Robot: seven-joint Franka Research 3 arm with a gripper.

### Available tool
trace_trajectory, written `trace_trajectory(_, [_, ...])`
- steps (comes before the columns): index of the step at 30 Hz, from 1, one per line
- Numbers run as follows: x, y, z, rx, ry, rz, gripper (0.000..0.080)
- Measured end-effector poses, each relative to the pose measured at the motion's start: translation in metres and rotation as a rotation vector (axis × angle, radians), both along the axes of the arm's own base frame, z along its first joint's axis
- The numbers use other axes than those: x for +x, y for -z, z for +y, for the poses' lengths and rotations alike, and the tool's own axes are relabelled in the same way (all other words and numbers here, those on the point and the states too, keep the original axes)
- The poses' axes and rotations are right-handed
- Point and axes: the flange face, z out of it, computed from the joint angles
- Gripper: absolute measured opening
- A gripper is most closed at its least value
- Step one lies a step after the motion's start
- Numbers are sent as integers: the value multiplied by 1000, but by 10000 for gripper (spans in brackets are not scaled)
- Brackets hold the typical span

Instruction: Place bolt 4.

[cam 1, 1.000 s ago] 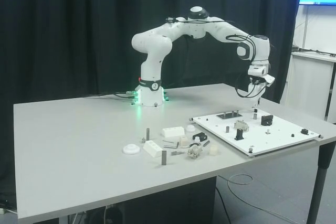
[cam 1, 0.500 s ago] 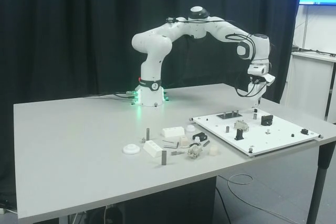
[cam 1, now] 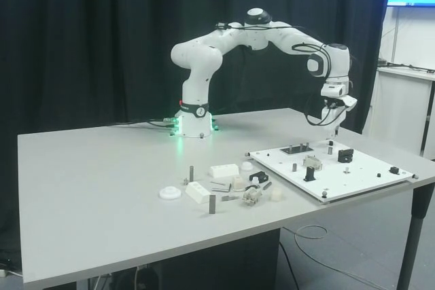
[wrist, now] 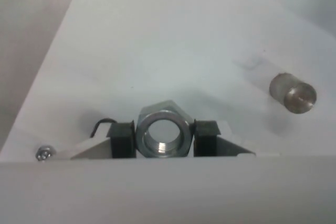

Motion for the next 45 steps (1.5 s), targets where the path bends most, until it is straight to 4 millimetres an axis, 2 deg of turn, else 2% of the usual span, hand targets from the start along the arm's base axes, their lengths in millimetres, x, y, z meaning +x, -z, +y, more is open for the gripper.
trace_trajectory(38, [11, -3, -7, 5, 24, -5, 237])
trace_trajectory(45, [19, -7, -18, -25, 37, -25, 237])
